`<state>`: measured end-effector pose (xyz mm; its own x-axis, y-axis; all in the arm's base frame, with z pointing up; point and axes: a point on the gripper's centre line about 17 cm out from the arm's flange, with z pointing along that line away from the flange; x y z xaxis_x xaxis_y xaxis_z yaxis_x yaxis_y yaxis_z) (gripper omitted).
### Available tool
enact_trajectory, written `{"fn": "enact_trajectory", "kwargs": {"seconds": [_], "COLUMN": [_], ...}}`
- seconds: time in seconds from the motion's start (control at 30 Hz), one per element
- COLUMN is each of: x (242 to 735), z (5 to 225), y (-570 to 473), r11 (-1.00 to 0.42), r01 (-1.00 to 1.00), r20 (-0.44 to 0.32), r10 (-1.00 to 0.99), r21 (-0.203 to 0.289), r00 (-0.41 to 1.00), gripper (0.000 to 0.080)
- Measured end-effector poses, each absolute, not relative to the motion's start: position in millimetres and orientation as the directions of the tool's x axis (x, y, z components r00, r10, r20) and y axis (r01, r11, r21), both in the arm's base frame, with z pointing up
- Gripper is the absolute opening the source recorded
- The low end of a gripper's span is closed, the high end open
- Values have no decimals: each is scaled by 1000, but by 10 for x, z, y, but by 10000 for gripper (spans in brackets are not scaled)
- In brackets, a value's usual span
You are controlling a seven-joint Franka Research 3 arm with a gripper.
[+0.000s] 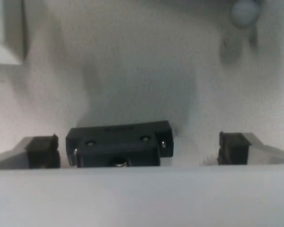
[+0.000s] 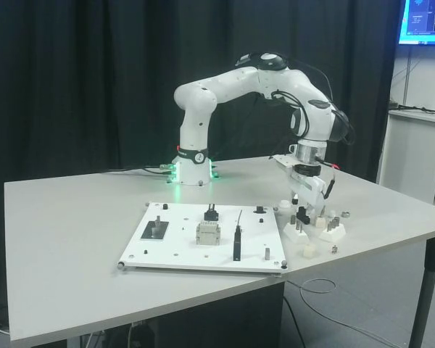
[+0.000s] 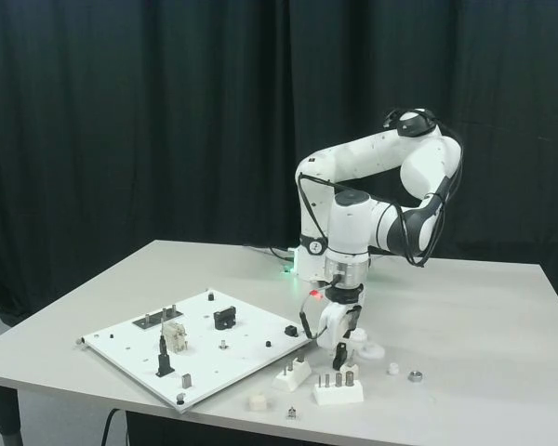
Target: Place D-SUB.
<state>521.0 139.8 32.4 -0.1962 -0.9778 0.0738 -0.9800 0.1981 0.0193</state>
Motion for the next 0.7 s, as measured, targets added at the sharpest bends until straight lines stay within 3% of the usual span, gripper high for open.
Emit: {"fn": "enact_trajectory", "kwargs": {"seconds": [0.07,0.1,0.7], "x": [5206,5204,5206], "z": [325,328,543], "y": [1393,1392,1438], "r11": [201,202,232], "r01": [-979,-979,-973], "r20": [74,73,67], "r10": [-977,-977,-970], "r21": [18,17,-18], "r00": [-199,-200,-232], "gripper": [610,762,799]}}
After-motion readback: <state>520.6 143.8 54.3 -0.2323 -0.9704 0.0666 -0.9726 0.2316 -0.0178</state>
